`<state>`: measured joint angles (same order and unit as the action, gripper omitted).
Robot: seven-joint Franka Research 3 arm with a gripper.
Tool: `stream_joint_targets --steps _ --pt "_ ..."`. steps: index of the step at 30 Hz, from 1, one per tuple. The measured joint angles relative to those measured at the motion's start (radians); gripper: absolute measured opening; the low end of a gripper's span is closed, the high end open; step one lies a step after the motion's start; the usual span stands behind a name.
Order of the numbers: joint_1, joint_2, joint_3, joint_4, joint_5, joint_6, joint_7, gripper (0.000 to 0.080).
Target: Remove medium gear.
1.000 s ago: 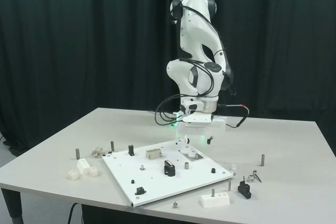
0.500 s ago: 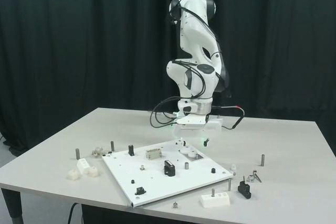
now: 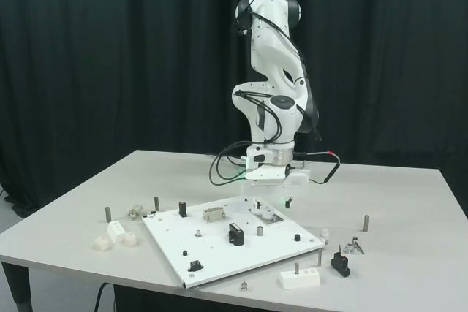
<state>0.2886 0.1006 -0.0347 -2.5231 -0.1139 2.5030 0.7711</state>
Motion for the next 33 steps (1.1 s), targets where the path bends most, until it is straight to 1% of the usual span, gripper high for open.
stream_joint_targets --steps 4,11,14,18,28,33 --pt "-0.003 0.013 0.000 -0.006 0.003 0.021 0.000 0.0800" --pt "-0.007 0.042 0.000 -0.012 0.019 0.039 0.000 0.0800" --pt "-0.007 0.052 0.002 -0.013 0.031 0.042 0.000 0.0800" --pt "-0.007 0.062 0.008 -0.014 0.037 0.043 0.000 0.0800" --pt "-0.007 0.063 0.010 -0.013 0.036 0.044 0.000 0.0800" --pt "-0.011 0.060 -0.004 -0.011 0.029 0.044 0.000 0.0799"
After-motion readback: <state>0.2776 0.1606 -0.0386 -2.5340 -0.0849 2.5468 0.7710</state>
